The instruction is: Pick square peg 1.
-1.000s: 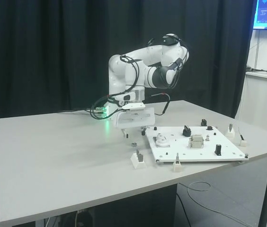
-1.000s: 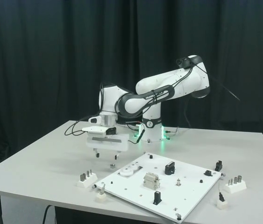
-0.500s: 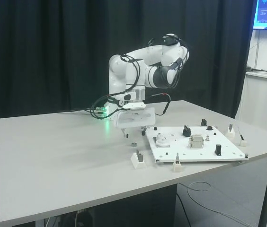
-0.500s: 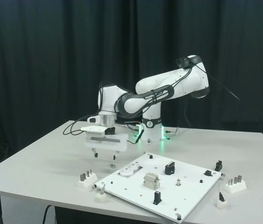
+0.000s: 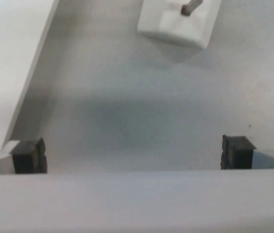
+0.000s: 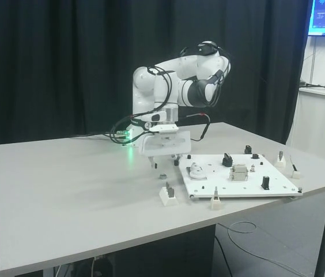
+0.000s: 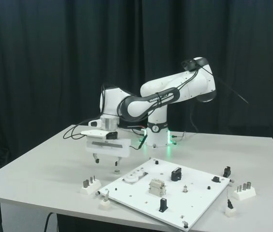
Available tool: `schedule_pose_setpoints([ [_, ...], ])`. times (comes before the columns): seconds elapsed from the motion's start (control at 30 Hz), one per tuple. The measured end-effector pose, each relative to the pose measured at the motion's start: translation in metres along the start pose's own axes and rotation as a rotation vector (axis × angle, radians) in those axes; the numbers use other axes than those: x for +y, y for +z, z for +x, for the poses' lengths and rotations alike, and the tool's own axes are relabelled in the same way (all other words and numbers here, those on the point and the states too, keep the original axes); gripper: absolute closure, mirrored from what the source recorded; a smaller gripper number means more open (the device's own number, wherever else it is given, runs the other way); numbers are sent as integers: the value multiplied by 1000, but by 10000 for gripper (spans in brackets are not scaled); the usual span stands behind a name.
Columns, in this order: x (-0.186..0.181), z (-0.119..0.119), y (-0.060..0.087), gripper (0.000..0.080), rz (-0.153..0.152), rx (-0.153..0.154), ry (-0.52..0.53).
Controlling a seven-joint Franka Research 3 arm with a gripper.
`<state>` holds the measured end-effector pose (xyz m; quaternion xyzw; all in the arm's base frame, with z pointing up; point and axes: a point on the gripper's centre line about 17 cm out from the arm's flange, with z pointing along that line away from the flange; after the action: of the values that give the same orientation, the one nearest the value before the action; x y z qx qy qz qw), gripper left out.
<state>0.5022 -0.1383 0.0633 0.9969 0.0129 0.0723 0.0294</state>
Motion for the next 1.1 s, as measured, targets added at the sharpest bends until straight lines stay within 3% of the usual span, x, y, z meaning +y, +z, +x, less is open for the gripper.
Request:
schedule_pose_setpoints([
  [0.27, 10, 21, -1, 3, -14, 18, 40],
  [0.7, 26, 62, 3, 3, -22, 38, 21],
  [1.1, 35, 71, 13, 3, -31, 30, 18],
])
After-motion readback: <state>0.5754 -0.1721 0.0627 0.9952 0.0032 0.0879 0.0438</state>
